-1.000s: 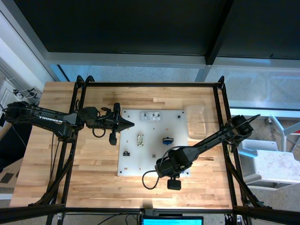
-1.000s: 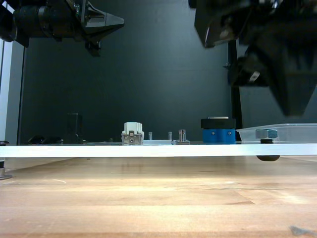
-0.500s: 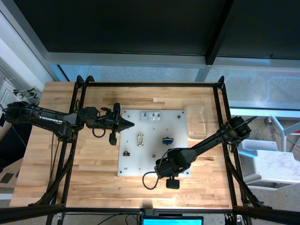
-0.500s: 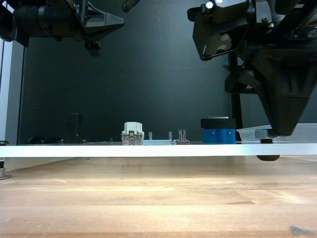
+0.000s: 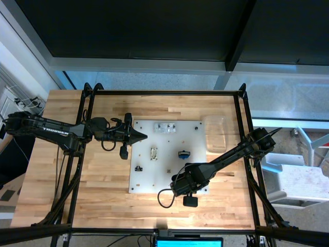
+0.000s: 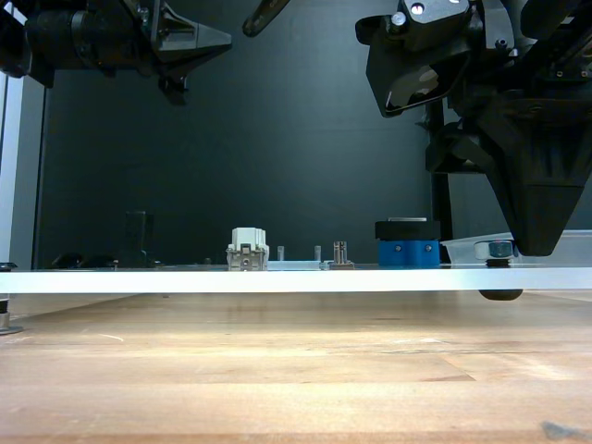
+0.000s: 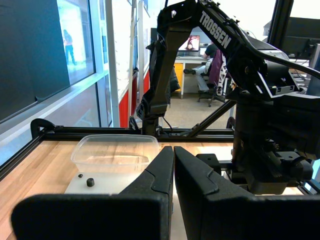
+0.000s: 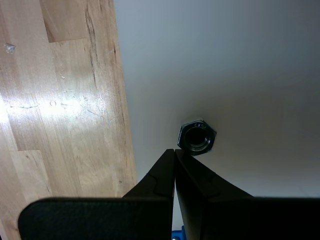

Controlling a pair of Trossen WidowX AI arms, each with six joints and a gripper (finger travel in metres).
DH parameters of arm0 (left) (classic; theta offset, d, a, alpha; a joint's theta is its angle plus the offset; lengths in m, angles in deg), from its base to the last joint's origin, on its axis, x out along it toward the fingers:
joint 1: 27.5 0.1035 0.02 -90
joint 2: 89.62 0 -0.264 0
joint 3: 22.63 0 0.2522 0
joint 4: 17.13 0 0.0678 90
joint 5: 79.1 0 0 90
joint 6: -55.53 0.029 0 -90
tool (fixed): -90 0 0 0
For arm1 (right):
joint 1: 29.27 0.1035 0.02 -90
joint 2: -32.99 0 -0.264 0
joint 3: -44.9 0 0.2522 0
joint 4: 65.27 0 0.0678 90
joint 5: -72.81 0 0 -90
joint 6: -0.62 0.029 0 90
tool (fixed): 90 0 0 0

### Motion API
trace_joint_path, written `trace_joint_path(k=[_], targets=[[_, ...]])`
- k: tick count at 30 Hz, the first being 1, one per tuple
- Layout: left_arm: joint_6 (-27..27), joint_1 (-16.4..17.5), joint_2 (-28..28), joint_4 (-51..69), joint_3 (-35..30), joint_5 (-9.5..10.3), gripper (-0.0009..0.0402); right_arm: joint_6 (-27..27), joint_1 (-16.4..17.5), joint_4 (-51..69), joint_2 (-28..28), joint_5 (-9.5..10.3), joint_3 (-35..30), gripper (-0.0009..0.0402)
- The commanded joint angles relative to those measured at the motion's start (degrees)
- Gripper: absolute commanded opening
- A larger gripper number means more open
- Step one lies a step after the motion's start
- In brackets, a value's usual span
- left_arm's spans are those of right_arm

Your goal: Unfasten the M12 fastener and place in the container

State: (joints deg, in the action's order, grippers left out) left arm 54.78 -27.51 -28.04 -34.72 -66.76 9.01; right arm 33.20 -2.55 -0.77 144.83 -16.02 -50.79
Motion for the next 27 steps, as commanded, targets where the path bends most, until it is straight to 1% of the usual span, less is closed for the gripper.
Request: trace_joint_path(k=[1,2,4,5,6,13,15,16,18,24,25,26,27], targets=[[0.00,0.00,0.00,0.00,0.00,-0.02,0.0000,-0.48,-0.07,0.17,0.02,-1.09,0.00,0.0000],[0.00,0.00,0.02,0.00,0.00,-0.02,0.0000,-0.35,-0.09,1.03,-0.20,-3.76,0.00,0.0000],[0.00,0.02,0.02,0.00,0.00,-0.02,0.0000,1.73,-0.07,3.50,-0.68,-11.54,0.00,0.0000],[0.00,0.00,0.00,0.00,0.00,-0.02,0.0000,2.01,-0.07,4.72,-1.03,-14.21,0.00,0.0000],[0.00,0.00,0.00,-0.02,0.00,0.00,0.0000,1.95,-0.07,5.51,-1.31,-15.26,0.00,0.0000],[0.00,0.00,0.02,-0.02,0.00,0.00,0.0000,3.06,0.02,7.17,-3.10,-14.82,-0.02,0.0000],[0.00,0.02,0.02,0.00,0.00,-0.02,0.0000,3.30,0.07,7.13,-3.65,-14.40,-0.02,0.0000],[0.00,0.00,0.02,0.00,0.00,-0.02,0.0000,3.63,0.15,7.10,-3.87,-13.49,-0.09,0.0000],[0.00,0.00,0.02,0.00,0.00,-0.02,0.0000,3.61,0.28,7.02,-4.52,-10.47,-0.31,0.0000],[0.00,0.00,0.02,0.09,0.00,-0.02,0.0000,3.37,0.33,5.90,-5.27,1.09,-3.02,0.0000],[0.00,0.00,0.02,0.07,0.00,-0.04,0.0000,3.19,0.35,5.51,-5.33,2.62,-3.26,0.0000],[0.00,0.00,0.02,0.07,0.00,-0.02,0.0000,3.17,0.35,5.16,-5.33,3.39,-3.41,0.0000],[0.00,0.00,0.02,0.02,0.00,-0.02,0.0000,3.21,0.37,4.74,-5.33,3.39,-3.39,0.0000]])
